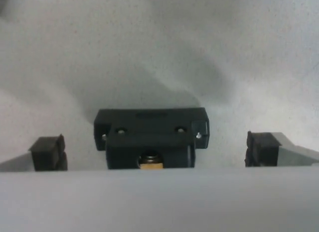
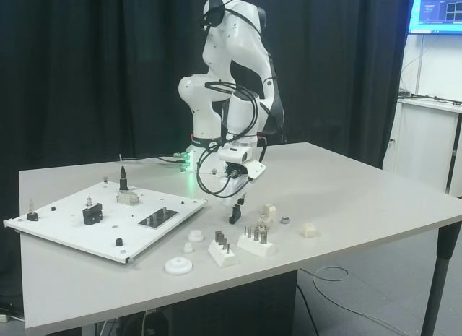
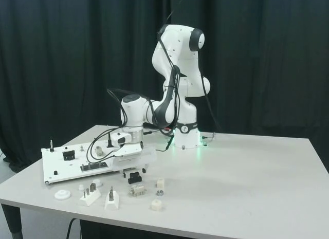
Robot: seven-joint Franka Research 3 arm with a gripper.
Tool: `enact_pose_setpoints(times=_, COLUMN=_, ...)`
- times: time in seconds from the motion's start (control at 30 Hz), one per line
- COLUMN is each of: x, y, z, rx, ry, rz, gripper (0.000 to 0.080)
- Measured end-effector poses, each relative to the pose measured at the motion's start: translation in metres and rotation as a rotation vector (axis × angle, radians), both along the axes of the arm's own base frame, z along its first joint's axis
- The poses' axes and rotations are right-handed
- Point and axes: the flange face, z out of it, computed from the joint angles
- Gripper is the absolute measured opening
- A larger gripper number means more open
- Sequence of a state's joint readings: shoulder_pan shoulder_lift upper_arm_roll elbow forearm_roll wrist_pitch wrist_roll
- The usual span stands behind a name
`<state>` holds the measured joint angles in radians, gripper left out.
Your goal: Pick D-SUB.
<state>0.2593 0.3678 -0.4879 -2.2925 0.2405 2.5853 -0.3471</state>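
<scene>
The D-SUB [image 1: 149, 134] is a black connector housing with two small screws on its face, lying on the grey table. In the wrist view it sits between my two black fingertips, with a wide gap on each side. My gripper [image 1: 155, 151] is open and touches nothing. In the first room view the gripper [image 2: 238, 201] hangs just above the D-SUB [image 2: 234, 215], in front of the white board. The second room view shows the same: the gripper [image 3: 132, 169] is low over the D-SUB [image 3: 134, 177].
A white board [image 2: 65, 227] with several mounted parts lies beside the gripper. Near the table's front edge stand two white pin blocks [image 2: 223, 251] [image 2: 258, 243], a white disc [image 2: 177, 265], a small nut [image 2: 286, 220] and a small cube [image 2: 310, 230].
</scene>
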Motion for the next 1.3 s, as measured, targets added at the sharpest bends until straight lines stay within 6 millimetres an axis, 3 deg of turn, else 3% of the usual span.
enact_pose_setpoints(times=0.77, x=-0.003, y=-0.003, z=-0.012, rx=0.018, ry=-0.003, rz=-0.032, gripper=0.08)
enact_pose_setpoints(times=0.8, x=-0.003, y=-0.002, z=-0.012, rx=0.018, ry=-0.002, rz=-0.032, gripper=0.0496)
enact_pose_setpoints(times=0.97, x=-0.003, y=-0.002, z=-0.013, rx=0.018, ry=-0.002, rz=-0.031, gripper=0.0496)
enact_pose_setpoints(times=1.0, x=-0.003, y=-0.002, z=-0.013, rx=0.018, ry=-0.001, rz=-0.031, gripper=0.0386)
enact_pose_setpoints(times=1.3, x=0.001, y=0.001, z=-0.009, rx=0.024, ry=-0.005, rz=-0.027, gripper=0.0386)
